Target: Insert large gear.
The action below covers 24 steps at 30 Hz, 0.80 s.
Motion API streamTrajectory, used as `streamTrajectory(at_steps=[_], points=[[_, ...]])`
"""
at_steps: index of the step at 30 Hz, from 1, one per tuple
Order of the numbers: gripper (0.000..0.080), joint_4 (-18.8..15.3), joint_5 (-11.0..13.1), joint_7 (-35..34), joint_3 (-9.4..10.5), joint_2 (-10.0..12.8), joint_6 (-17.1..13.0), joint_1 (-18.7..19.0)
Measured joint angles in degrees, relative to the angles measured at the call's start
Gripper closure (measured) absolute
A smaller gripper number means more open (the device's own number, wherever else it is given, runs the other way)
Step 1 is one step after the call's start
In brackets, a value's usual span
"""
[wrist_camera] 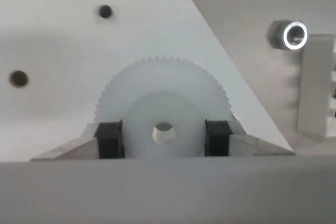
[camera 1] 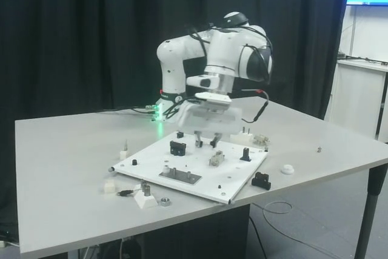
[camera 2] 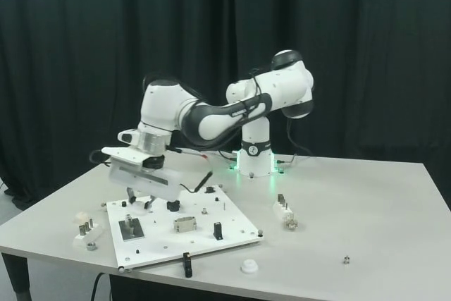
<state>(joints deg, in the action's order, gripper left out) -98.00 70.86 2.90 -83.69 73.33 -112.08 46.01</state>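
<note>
In the wrist view the gripper [wrist_camera: 164, 137] holds the white gear [wrist_camera: 164, 113] by its raised hub, one black pad [wrist_camera: 110, 139] pressed on each side. The fingers are closed only as far as the hub allows. The gear hangs over the white board [wrist_camera: 79, 51], its teeth showing in an arc above the hub and its bore facing the camera. Two dark holes [wrist_camera: 105, 11] lie in the board beyond it. Off the board's edge, on the grey table [wrist_camera: 252, 3], stands a metal ring [wrist_camera: 294, 35].

In the first room view the arm [camera 1: 218, 53] bends over the board [camera 1: 194, 171], with the gripper [camera 1: 206, 141] pointing down just above it, near a black block [camera 1: 177, 147].

In the second room view the gripper [camera 2: 139, 199] hovers over the board's [camera 2: 183, 234] far left part; the gear is too small to make out here.
</note>
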Motion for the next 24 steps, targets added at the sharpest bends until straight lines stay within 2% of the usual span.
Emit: streamTrajectory(at_steps=[9, 19, 24], points=[[0.0472, 1.1, 2.6, 3.2, 0.41, 0.8, 2.7, -4.0], [0.0472, 2.2, 5.2, 5.1, 2.68, 1.1, 3.0, -7.4], [0.0472, 3.2, 5.7, 5.2, 3.89, 1.3, 3.0, -9.0]])
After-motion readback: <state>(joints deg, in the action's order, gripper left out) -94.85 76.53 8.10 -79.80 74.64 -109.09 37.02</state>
